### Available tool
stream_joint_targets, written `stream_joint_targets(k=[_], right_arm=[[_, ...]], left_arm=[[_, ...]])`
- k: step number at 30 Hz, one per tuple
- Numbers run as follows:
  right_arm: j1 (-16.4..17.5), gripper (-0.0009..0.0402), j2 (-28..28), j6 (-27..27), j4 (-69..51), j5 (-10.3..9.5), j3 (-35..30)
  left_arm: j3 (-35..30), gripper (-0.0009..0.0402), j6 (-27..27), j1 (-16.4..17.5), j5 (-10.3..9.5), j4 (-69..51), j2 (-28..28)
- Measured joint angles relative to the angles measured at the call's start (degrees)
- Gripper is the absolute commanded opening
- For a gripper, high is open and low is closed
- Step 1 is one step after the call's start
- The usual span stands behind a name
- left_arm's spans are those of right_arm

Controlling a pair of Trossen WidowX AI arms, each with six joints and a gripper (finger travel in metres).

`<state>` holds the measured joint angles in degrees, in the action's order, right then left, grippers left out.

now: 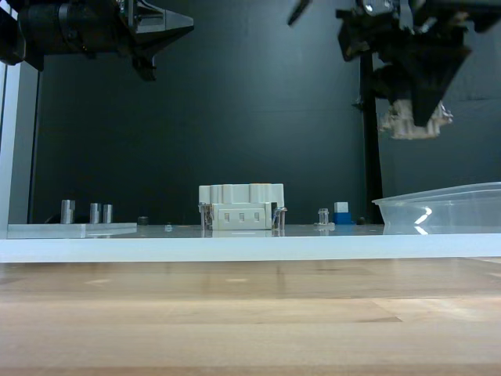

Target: Remove the HAN10-E connector and place it in the container

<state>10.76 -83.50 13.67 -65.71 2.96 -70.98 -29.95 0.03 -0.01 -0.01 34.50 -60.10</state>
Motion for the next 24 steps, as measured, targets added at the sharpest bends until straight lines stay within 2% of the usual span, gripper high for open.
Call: stream_joint_targets(k=[11, 18, 24], right_arm=[[-3.7, 0.0000, 7.5, 0.0, 0.5, -0.02, 9.9], [-6.3, 0.0000, 8.2, 0.3, 0.6, 0.00, 12.2], [-8.3, 0.0000, 8.2, 4.7, 3.0, 0.33, 16.4]], left_arm=[[0.0, 0.0000, 0.0, 0.0, -0.02, 0.0, 0.0], [0.0, 0.0000, 0.0, 0.0, 0.00, 0.0, 0.0], [0.0, 0.0000, 0.0, 0.0, 0.00, 0.0, 0.0]])
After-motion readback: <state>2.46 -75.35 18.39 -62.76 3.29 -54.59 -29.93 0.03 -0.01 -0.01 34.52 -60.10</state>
